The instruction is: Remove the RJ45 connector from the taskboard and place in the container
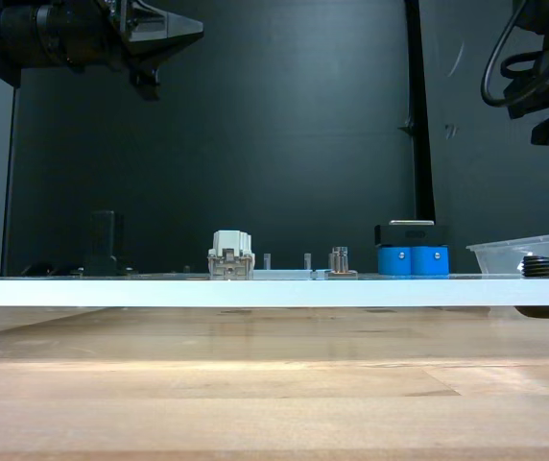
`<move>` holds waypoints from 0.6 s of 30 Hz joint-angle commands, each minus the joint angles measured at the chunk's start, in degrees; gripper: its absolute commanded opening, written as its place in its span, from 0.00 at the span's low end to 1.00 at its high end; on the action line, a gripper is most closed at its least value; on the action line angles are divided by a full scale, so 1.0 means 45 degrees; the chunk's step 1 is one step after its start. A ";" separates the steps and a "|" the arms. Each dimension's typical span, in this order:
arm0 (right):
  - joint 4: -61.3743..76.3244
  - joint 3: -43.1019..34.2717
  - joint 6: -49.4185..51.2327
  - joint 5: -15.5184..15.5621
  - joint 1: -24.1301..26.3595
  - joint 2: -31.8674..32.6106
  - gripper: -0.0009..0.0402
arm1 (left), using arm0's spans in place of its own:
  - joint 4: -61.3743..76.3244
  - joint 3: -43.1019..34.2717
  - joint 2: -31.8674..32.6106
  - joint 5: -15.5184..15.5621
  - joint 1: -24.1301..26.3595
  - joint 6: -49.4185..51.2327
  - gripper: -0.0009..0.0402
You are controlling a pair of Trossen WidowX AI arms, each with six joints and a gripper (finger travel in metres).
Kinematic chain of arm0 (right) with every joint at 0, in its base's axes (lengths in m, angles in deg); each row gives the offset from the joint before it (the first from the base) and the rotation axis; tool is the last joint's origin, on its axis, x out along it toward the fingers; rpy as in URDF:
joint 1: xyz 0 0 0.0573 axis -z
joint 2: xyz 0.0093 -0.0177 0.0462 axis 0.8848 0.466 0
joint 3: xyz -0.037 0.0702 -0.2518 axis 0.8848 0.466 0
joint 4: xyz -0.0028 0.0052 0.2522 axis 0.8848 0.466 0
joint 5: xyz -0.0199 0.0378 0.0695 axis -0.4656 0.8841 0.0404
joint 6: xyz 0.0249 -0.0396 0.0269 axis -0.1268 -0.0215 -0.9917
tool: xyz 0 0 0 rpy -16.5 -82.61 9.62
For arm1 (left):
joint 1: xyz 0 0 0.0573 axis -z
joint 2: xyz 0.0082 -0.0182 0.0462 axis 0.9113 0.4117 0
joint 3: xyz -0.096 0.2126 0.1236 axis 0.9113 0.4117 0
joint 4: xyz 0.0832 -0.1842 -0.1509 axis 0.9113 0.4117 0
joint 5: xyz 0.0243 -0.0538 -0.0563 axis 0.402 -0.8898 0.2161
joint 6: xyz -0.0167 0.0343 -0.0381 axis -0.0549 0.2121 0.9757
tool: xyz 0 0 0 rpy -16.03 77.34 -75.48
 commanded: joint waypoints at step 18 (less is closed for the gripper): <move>-0.3662 -0.1418 0.4129 -0.0457 0.1477 -0.0345 0.34 | 0.0000 -0.0005 0.0005 0.0000 0.0000 0.0000 0.02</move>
